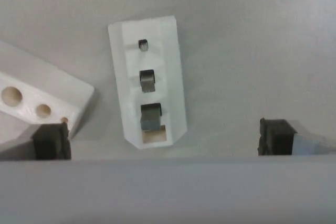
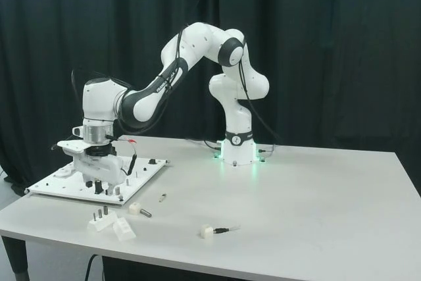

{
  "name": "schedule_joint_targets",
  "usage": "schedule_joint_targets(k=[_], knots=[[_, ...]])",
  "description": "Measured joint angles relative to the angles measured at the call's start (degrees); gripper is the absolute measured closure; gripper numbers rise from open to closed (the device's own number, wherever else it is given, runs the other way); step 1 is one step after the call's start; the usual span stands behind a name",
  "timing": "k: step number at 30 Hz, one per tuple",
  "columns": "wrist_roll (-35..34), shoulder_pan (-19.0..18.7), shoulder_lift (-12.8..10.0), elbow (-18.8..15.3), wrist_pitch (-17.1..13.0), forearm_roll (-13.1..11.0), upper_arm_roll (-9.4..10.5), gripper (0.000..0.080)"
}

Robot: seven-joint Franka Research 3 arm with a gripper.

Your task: Pick square peg 3.

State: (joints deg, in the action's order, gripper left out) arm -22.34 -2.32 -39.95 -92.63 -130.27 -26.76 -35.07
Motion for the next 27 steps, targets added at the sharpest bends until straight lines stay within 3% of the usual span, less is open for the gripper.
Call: schedule_joint_targets(k=[13,27], knots=[[4.71,2.03,-1.72,0.96,-0.28,0.04,2.55,0.0003],[5.63,3.06,-5.21,3.34,-0.30,0.05,3.04,0.0003]])
